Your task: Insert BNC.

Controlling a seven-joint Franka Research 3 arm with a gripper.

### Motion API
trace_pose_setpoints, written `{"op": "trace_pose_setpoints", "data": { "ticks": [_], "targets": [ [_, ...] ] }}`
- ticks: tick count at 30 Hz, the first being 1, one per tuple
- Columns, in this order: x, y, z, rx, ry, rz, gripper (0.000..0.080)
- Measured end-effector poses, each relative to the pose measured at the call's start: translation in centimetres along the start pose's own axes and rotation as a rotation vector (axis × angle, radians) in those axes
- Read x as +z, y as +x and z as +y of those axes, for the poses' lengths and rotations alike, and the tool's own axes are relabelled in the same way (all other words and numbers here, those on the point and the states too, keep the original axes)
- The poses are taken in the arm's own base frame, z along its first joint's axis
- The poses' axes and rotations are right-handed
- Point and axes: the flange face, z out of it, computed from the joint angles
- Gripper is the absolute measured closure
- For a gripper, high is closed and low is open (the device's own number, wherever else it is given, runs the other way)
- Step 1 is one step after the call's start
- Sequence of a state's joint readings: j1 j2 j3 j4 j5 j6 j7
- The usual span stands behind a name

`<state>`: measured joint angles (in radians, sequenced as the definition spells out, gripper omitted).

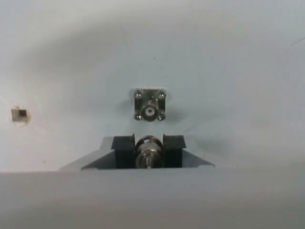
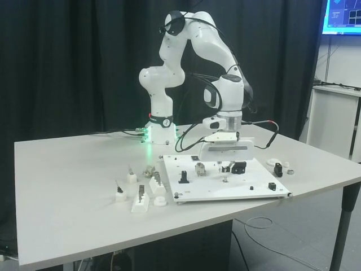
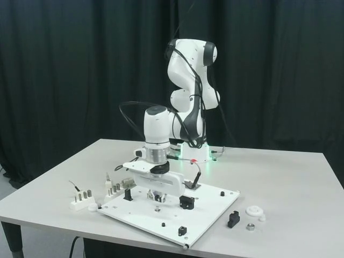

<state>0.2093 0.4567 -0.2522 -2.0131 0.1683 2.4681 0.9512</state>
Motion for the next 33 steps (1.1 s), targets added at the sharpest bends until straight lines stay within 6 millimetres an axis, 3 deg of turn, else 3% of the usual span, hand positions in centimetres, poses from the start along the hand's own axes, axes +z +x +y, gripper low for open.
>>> {"op": "trace_pose_setpoints", "data": {
  "ticks": [13, 33],
  "targets": [
    [0.8, -0.7, -0.2, -0.011, 0.002, -0.001, 0.0682],
    [1.2, -0.1, -0.2, -0.004, 0.018, 0.019, 0.0682]
  ]
}}
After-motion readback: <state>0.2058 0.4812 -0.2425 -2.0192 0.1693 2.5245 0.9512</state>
